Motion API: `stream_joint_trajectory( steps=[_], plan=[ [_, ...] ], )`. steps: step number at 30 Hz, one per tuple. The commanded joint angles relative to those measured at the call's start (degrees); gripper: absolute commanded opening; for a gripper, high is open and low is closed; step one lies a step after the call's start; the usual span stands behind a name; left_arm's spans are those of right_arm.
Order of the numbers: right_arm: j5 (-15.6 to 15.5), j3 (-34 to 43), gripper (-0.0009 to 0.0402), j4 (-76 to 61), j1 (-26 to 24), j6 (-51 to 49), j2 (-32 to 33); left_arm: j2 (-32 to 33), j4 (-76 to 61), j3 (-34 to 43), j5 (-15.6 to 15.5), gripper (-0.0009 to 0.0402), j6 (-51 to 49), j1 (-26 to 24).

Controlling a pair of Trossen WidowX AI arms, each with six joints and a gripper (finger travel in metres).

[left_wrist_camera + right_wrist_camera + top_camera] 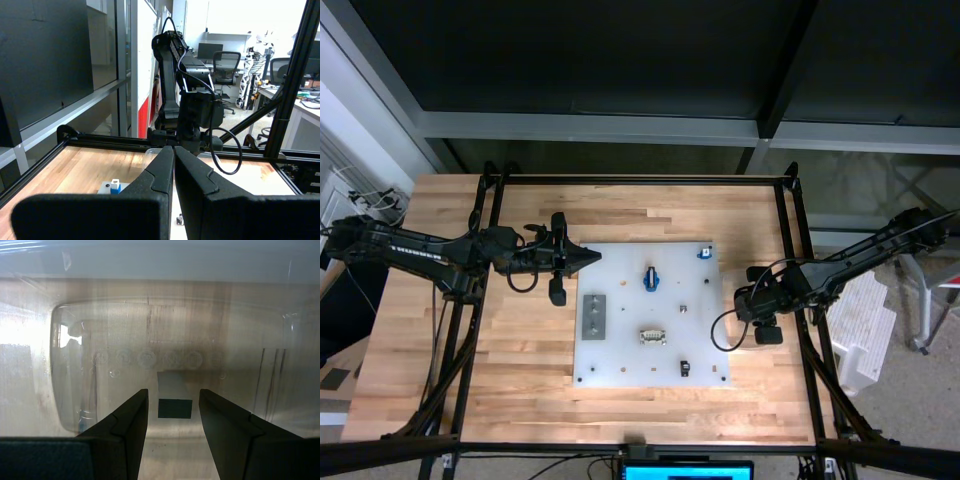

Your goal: Pick the 16mm bar and install on taskboard

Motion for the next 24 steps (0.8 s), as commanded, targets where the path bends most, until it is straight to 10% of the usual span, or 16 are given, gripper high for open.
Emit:
stream_joint_trajectory(
  steps=[1,24],
  plan=[
    [0.0,0.0,0.0134,0.0,0.0,0.1,0.0,0.0,0.0,0.0,0.0,0.0001,0.0,0.0],
    [-0.1,0.1,0.0000,0.0,0.0,0.0,0.0,0.0,0.0,0.0,0.0,0.0001,0.0,0.0]
  ],
)
